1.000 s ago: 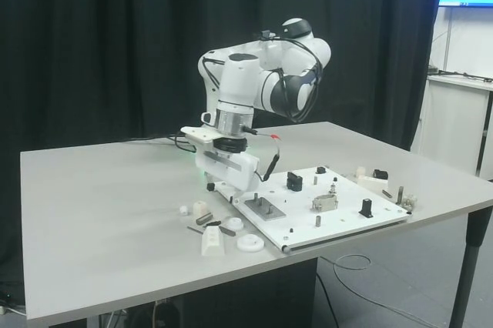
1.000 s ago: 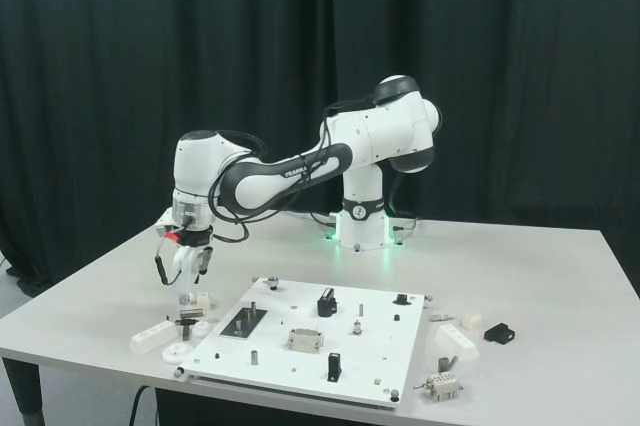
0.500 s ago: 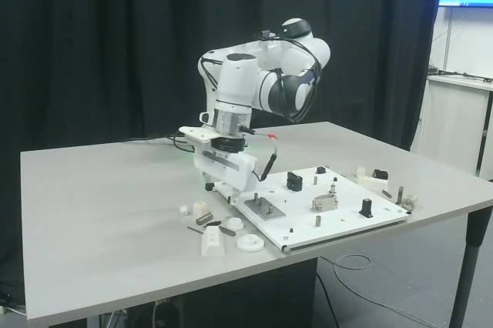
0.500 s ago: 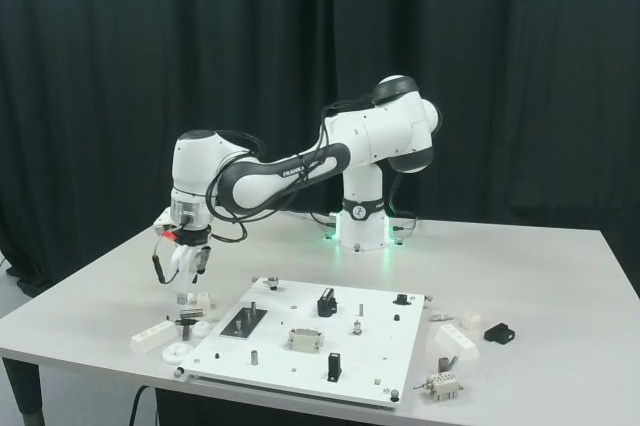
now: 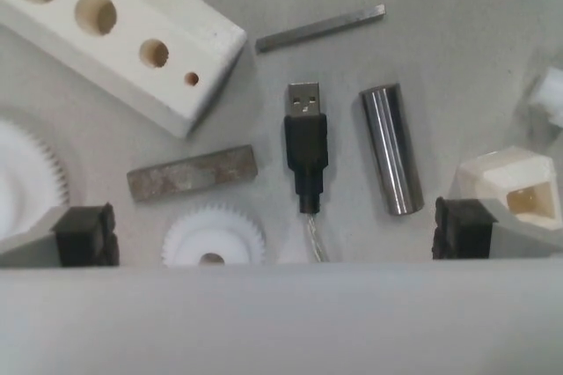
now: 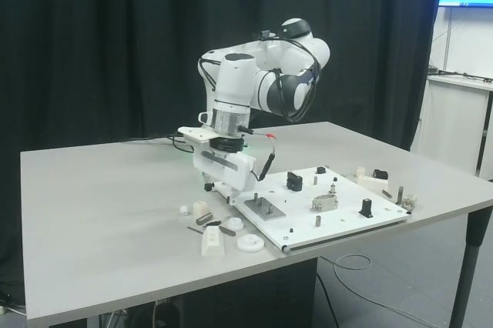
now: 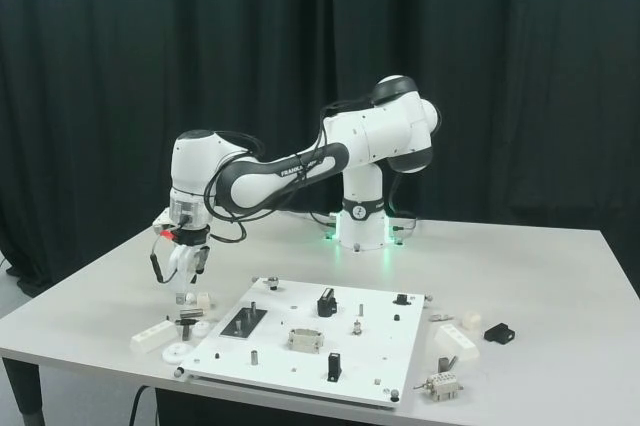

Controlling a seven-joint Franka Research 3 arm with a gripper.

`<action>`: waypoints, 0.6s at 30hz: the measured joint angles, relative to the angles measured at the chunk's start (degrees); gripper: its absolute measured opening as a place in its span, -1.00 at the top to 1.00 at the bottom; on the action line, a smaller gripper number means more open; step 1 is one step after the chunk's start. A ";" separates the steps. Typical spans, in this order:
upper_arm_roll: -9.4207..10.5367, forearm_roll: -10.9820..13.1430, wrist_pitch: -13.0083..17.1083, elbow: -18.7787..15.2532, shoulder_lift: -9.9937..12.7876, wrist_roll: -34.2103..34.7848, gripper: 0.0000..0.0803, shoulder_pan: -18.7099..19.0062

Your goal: Remove round peg 3.

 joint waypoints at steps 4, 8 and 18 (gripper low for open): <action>0.00 0.27 0.00 0.00 0.00 0.00 -0.99 -0.05; 0.00 0.53 0.00 0.00 0.00 0.00 -0.99 -0.13; -0.06 1.06 0.05 0.02 0.00 0.07 -0.99 -0.66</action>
